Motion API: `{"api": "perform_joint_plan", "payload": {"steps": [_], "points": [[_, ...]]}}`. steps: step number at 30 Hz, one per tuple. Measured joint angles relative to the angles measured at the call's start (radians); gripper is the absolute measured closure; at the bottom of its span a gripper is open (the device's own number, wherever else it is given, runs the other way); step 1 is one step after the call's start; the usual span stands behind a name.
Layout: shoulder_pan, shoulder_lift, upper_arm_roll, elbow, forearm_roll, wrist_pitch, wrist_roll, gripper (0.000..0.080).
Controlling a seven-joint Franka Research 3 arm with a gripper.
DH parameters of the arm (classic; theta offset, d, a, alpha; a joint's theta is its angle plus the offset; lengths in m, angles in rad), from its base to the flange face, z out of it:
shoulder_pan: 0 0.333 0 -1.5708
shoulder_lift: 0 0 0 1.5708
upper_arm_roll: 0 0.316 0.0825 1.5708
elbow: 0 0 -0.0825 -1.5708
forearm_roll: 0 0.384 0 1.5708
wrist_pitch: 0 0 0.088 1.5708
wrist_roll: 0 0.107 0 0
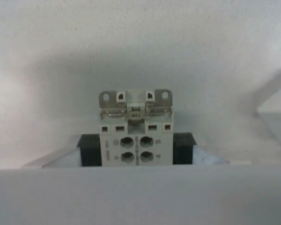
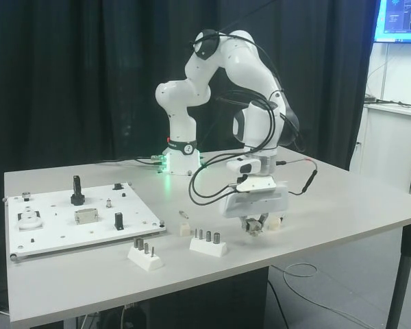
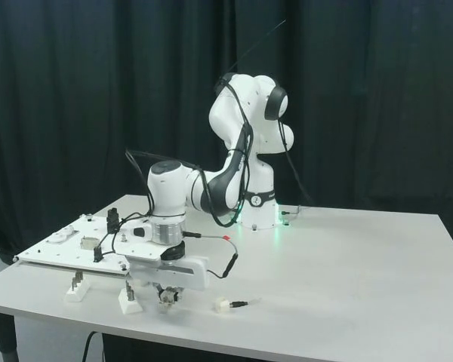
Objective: Insert waterproof.
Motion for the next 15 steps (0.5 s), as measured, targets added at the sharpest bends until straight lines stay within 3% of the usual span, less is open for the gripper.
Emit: {"api": "perform_joint_plan", "payload": {"steps": [15], "points": [[-0.055, -0.040, 0.001, -0.003, -0.137, -0.025, -0.058, 0.0491]]}}
